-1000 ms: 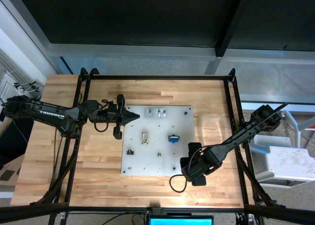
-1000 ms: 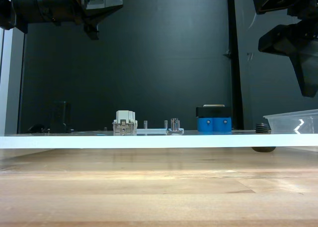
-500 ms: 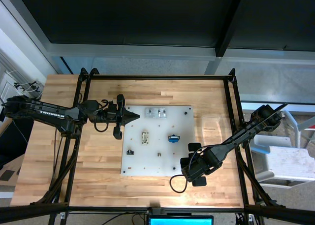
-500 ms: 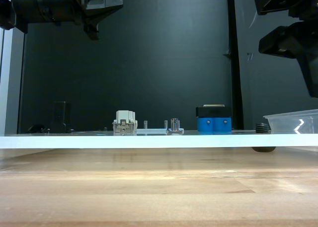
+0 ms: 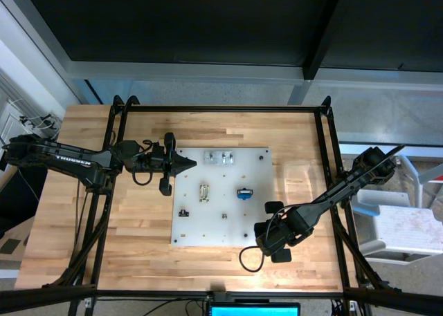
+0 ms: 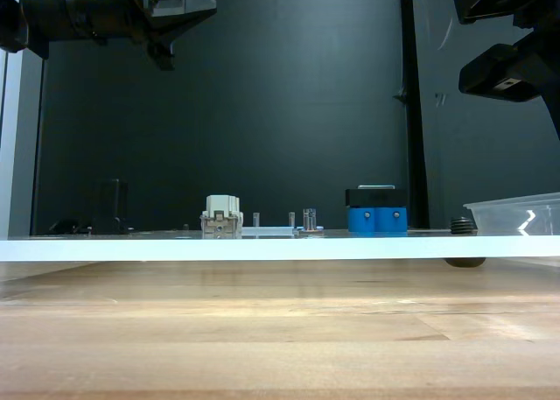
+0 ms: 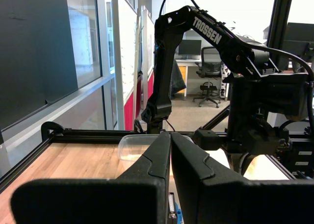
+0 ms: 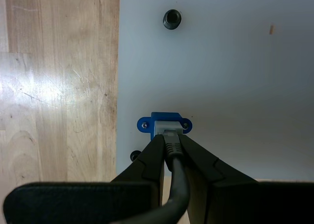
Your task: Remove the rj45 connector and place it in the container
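High overhead, low table-level, sharing board (image 5: 208,226). Left gripper (image 7: 170,134) camera looks level across table; right gripper (image 8: 170,138) camera straight down, close on rj45 connector (image 8: 169,132).

Even overhead light, mild glare

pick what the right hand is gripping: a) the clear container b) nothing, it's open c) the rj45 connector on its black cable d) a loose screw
c: the right wrist view shows the right hand shut on the rj45 connector and its black cable, above the white board by its near right corner; the left hand, shut and empty, hangs over the board's left edge.
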Robot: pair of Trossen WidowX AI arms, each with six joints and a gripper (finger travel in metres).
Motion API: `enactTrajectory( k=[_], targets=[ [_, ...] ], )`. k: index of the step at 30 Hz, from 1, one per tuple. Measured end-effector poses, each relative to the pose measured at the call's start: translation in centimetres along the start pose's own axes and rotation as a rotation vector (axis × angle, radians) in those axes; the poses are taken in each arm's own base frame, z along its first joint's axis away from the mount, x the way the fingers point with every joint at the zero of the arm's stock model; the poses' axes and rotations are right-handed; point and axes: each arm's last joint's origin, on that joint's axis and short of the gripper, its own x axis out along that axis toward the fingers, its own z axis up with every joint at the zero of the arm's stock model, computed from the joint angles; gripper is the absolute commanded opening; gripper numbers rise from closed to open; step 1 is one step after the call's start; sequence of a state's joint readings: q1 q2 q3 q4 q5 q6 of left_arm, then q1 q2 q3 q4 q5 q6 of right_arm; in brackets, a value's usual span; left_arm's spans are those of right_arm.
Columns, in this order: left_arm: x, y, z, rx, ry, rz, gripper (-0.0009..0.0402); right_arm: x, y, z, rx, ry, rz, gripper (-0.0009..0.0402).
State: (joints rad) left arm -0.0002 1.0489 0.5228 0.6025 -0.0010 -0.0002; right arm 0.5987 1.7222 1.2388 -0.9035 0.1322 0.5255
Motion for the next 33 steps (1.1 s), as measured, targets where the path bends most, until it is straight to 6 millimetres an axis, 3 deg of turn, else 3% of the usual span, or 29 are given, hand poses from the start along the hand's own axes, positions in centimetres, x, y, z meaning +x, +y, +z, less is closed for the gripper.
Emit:
enactTrajectory(
  k=[21,27,33],
  targets=[
    [0.0,0.0,0.0,0.0,0.0,0.0,0.0001,-1.2,-0.3,0.1,-0.01,-0.021,-0.016,0.0],
    [0.0,0.0,0.0,0.0,0.0,0.0,0.0001,-3.1,-0.5,0.0,-0.01,-0.023,0.0,0.0],
    [0.0,0.0,0.0,0.0,0.0,0.0,0.0001,-6.2,-1.1,-0.1,-0.002,-0.057,0.021,0.0]
  ],
)
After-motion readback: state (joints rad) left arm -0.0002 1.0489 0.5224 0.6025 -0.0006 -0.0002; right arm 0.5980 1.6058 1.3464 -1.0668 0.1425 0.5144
